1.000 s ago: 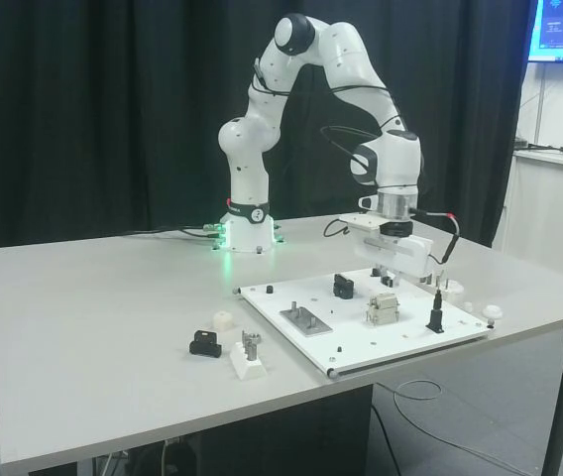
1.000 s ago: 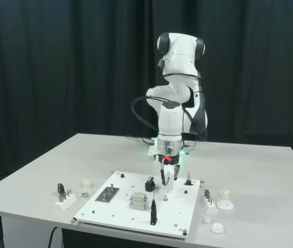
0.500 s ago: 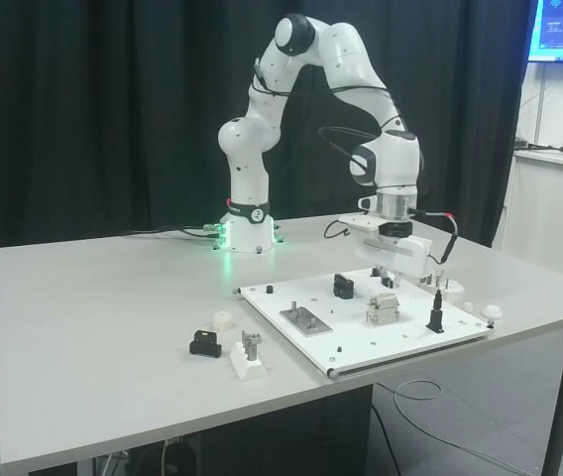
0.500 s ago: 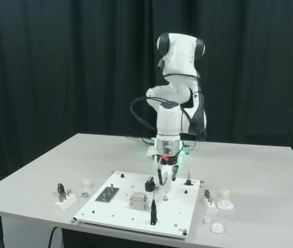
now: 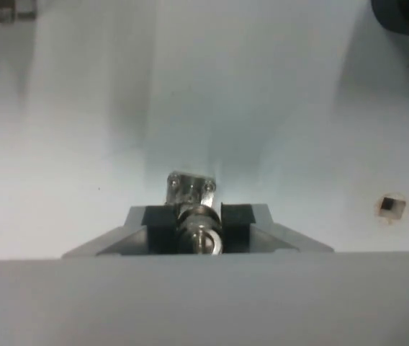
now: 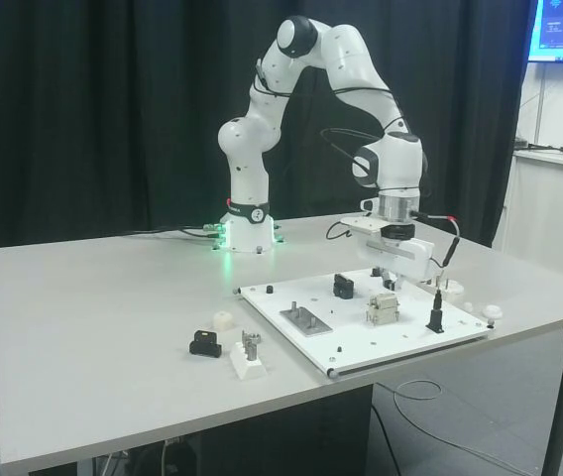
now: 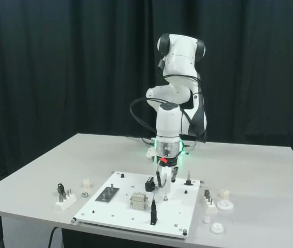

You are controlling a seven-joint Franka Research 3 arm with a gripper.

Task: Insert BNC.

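Nearest the first room camera, a small white holder (image 6: 248, 363) and a black clip (image 6: 204, 343) sit on the grey table (image 6: 93, 317). Past them lies the white task board (image 6: 400, 337), carrying a grey metal plate (image 6: 305, 320), a multi-pin connector block (image 6: 384, 308) and an upright black plug (image 6: 434, 315). Over the board's far half, the gripper (image 5: 200, 225) is clamped on the BNC connector (image 5: 199, 234), its black pads (image 5: 160, 216) pressing either side. Directly under it sits what looks like the square-flanged BNC socket (image 5: 191, 187); whether they touch is unclear. Behind stands the white arm (image 6: 326, 59) with its green-lit base (image 6: 245, 233).
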